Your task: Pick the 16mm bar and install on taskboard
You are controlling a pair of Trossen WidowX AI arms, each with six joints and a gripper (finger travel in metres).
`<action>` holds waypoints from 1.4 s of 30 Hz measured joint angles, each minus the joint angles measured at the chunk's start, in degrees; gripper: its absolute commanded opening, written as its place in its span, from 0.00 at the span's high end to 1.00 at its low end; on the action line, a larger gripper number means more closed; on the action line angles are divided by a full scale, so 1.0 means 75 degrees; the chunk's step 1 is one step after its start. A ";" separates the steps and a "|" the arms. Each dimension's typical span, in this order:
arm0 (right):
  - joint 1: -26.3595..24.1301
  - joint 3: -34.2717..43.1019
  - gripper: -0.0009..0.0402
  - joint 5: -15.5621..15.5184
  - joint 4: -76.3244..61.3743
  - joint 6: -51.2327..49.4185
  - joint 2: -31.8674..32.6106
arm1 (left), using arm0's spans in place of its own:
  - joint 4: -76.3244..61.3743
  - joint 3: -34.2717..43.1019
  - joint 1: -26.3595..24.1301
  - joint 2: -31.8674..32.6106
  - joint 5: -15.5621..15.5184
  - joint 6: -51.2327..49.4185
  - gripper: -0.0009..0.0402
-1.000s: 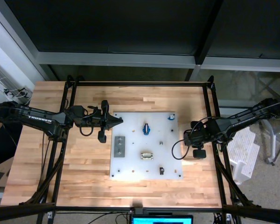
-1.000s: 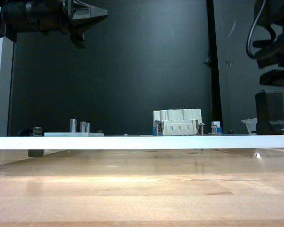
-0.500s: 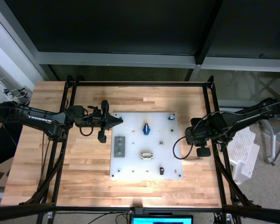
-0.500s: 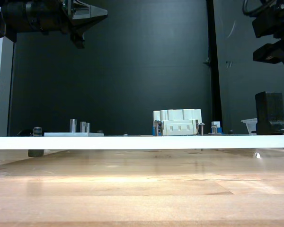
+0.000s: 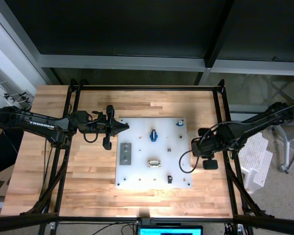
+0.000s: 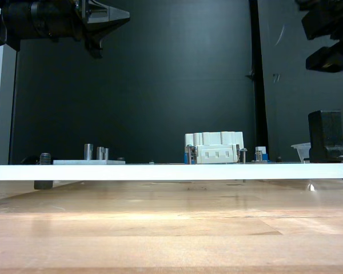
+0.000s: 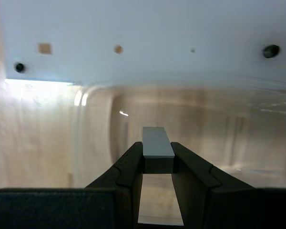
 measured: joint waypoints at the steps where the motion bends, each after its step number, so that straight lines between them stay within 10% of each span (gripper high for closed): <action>1: 0.0070 0.0070 0.98 0.0035 -0.0003 0.0152 0.0079 | 0.0000 0.0000 0.0000 0.0000 0.0000 0.0000 0.98; 42: 0.2090 0.1716 0.98 0.0446 0.1119 0.2087 0.3054 | 0.0000 0.0003 0.0000 0.0000 0.0000 -0.0003 0.98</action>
